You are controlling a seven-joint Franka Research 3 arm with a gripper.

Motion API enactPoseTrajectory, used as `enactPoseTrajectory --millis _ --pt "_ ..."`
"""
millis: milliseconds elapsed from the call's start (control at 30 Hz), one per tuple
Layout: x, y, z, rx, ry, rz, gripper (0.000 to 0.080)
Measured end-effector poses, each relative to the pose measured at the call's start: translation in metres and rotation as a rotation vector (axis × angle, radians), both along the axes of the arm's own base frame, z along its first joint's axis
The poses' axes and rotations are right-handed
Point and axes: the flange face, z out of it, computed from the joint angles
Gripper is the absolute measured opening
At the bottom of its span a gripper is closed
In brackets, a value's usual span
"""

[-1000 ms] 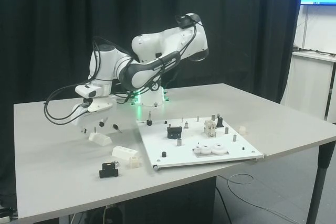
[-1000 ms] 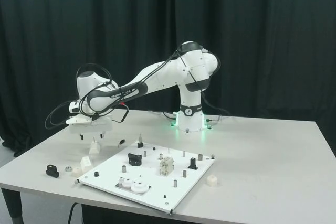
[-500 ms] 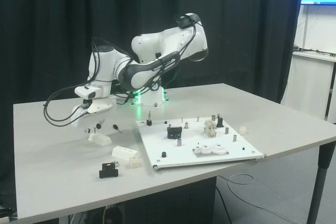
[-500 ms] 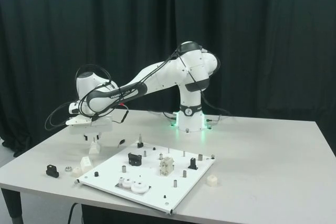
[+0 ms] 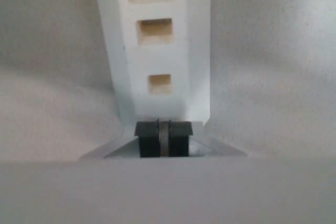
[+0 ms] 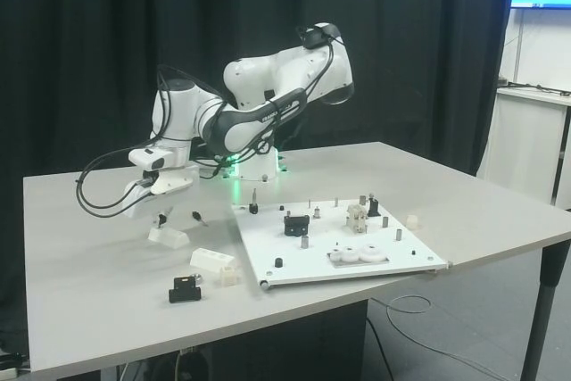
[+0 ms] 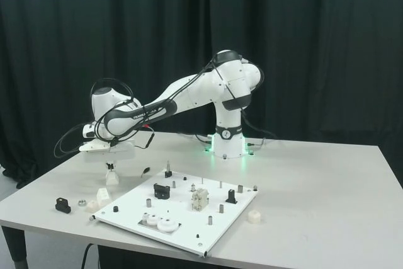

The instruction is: Pick square peg 1.

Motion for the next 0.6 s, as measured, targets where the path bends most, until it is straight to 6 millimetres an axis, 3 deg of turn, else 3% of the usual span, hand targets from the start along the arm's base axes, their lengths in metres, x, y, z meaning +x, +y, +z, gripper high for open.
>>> enactPoseTrajectory --millis 33,67,600 --pt "0.001 0.0 0.0 0.0 0.0 0.001 0.0114" --pt "0.001 0.0 0.001 -0.001 0.0 0.002 0.0032" --pt "0.015 0.0 0.038 0.0 0.001 -0.001 0.0032"
